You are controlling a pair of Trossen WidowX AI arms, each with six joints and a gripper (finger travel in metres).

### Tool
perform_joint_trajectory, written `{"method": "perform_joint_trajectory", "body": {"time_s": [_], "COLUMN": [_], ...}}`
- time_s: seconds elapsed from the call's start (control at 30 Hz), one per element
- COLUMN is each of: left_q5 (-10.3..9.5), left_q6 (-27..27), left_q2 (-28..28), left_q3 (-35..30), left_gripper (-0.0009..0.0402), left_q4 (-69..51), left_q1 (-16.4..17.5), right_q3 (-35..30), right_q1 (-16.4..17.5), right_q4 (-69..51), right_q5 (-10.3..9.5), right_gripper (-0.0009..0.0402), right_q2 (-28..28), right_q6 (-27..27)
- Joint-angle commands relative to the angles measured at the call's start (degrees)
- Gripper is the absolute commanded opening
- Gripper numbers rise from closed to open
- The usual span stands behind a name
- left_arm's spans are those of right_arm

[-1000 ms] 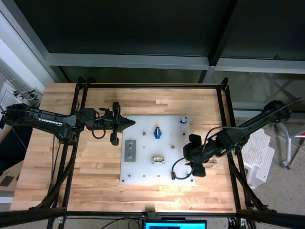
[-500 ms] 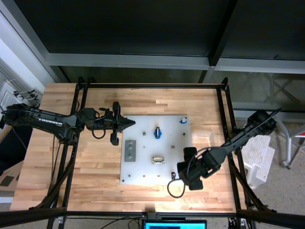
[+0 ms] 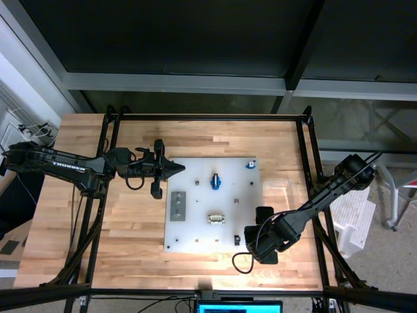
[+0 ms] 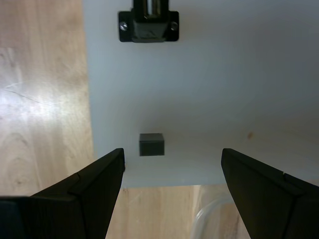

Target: Remove the 16mm bar from the taskboard and place in the container

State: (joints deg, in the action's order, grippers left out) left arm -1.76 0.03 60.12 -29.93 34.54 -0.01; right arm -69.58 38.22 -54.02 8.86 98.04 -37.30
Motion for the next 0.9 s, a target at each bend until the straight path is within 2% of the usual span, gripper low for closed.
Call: {"method": "perform_joint_trajectory", "body": {"time_s": [0.03, 0.57, 0.9], "left_q5": [0.02, 0.02, 0.02], "left_q6": [0.00, 0.00, 0.00], "left_q2": [-0.02, 0.00, 0.00], "left_q3": [-0.02, -0.02, -0.02], "left_gripper": [0.0000, 0.0000, 0.0000], "left_q4": [0.00, 0.00, 0.00], "left_q1": [0.00, 0.00, 0.00], "right_q3": [0.66, 4.52, 5.05], "right_q1": [0.68, 1.20, 1.55], "right_q4": [1.11, 8.52, 8.72], "right_q5": [0.09, 0.13, 0.57], "right_gripper": [0.0272, 0.0218, 0.0167], "right_q2": [0.02, 0.02, 1.62], "right_q6": [0.02, 0.02, 0.17]}}
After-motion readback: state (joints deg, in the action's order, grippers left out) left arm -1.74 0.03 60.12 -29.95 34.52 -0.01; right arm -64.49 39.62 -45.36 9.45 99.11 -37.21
